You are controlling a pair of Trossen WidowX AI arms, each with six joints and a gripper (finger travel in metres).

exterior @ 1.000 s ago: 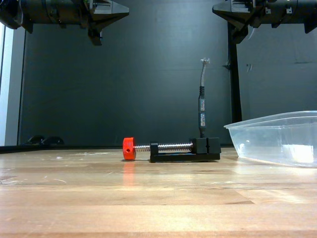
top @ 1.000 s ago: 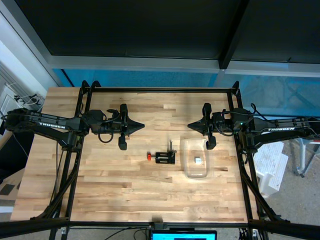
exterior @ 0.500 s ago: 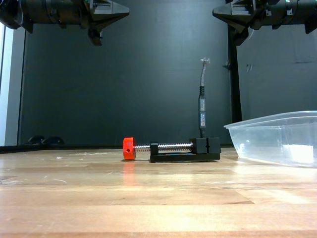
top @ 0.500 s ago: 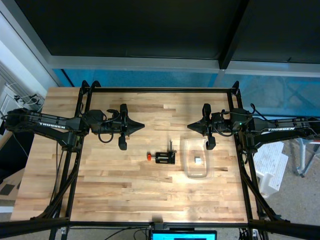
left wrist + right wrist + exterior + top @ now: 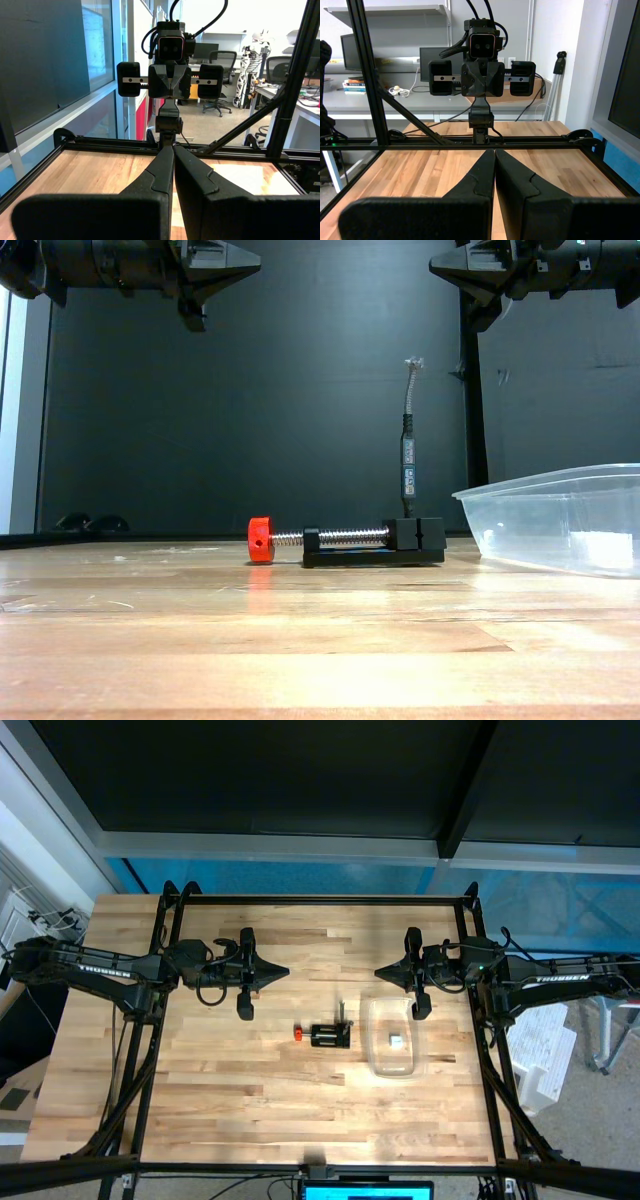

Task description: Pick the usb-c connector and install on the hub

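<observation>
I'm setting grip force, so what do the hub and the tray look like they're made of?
Hub: matte black body, likely plastic or coated metal; shiny threaded screw looks metal; red-orange knob looks plastic. Tray: clear, see-through plastic. Left gripper and right gripper hang shut, well up, touching neither.

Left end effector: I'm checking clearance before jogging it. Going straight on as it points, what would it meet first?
Probably the right end effector, high over the table and pointing back at the left end effector; the gap between them looks free. The hub lies lower.
</observation>
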